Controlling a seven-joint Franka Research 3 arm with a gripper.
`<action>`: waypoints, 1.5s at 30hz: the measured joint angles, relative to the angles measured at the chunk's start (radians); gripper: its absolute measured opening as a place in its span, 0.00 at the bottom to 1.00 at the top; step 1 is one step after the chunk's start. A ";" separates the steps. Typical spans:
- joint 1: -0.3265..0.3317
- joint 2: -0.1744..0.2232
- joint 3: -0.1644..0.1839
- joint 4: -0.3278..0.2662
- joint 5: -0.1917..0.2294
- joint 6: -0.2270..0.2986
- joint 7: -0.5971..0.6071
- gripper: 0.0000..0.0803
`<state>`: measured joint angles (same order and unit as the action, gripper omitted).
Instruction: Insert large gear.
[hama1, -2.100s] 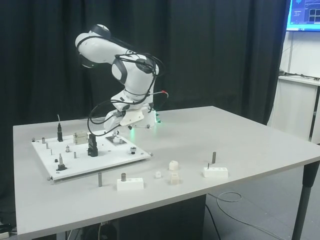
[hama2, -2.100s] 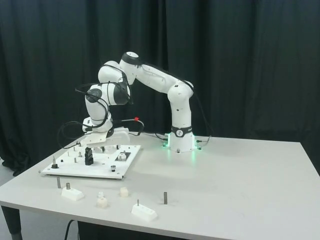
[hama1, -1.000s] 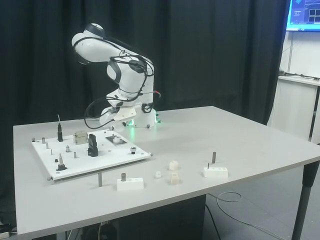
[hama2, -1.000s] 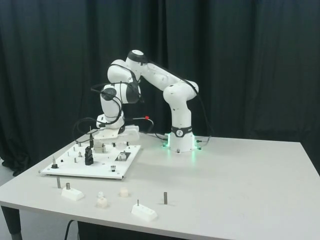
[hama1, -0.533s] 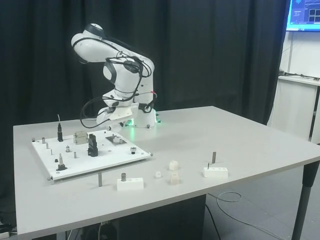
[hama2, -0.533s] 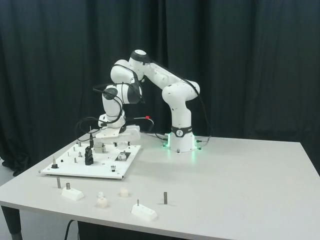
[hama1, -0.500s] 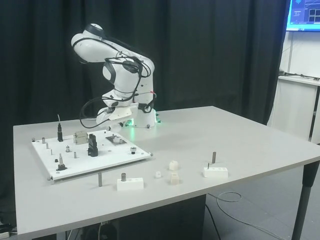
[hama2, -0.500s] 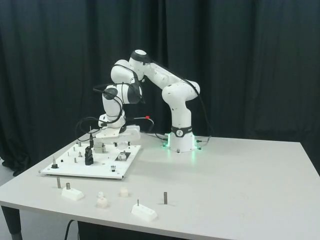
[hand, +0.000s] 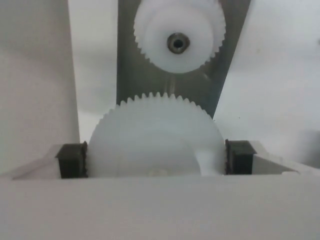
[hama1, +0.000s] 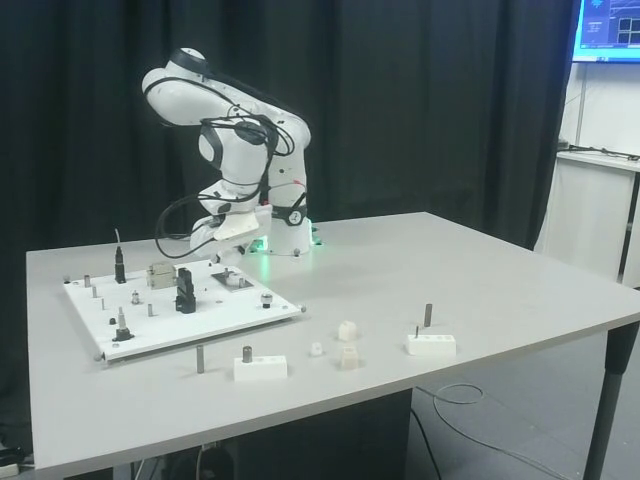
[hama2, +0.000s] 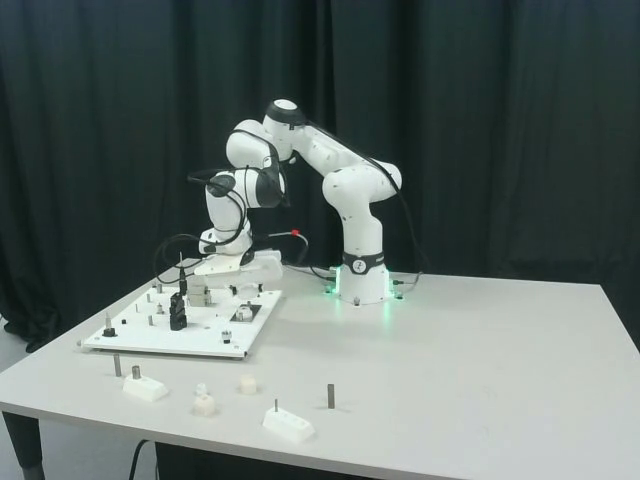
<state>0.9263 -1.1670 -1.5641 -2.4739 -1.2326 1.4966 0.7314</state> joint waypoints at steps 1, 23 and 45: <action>-0.005 0.000 0.000 -0.002 -0.001 0.004 -0.004 0.74; -0.120 -0.033 -0.001 -0.048 -0.017 0.070 -0.100 0.74; -0.181 -0.039 -0.036 -0.069 -0.040 0.174 -0.181 0.74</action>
<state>0.7449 -1.2056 -1.5998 -2.5426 -1.2724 1.6706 0.5507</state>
